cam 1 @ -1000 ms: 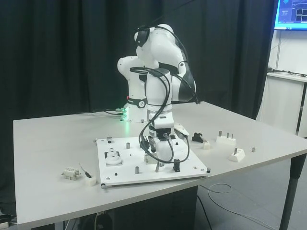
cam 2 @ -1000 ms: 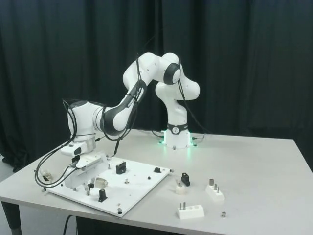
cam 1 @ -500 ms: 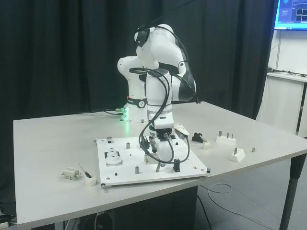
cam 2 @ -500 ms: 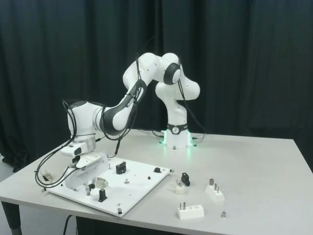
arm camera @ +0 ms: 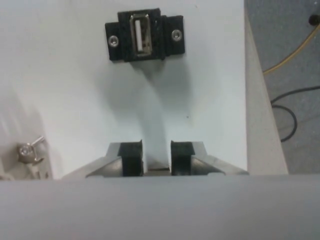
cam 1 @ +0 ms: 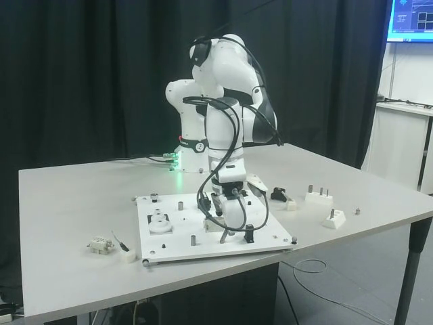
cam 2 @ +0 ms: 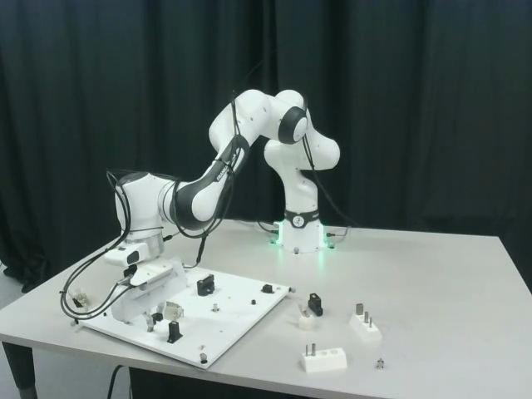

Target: Insert square peg 3.

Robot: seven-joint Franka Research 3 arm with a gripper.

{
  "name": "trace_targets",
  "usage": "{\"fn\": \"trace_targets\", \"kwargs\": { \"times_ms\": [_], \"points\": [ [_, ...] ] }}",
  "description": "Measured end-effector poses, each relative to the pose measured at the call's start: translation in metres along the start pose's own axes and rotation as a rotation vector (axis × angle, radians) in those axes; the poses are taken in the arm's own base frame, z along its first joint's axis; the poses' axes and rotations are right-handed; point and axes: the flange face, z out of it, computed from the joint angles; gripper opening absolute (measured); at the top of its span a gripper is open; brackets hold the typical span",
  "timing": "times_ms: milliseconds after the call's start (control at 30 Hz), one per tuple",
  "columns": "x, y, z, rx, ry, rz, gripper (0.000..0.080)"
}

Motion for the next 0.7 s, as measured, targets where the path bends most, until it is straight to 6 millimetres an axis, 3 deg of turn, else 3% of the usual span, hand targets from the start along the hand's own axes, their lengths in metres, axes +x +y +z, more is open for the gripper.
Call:
{"fn": "trace_targets", "kwargs": {
  "times_ms": [700],
  "points": [
    [-0.008,0.011,-0.005,-0.02,-0.006,0.013,0.0115]
  ]
}}
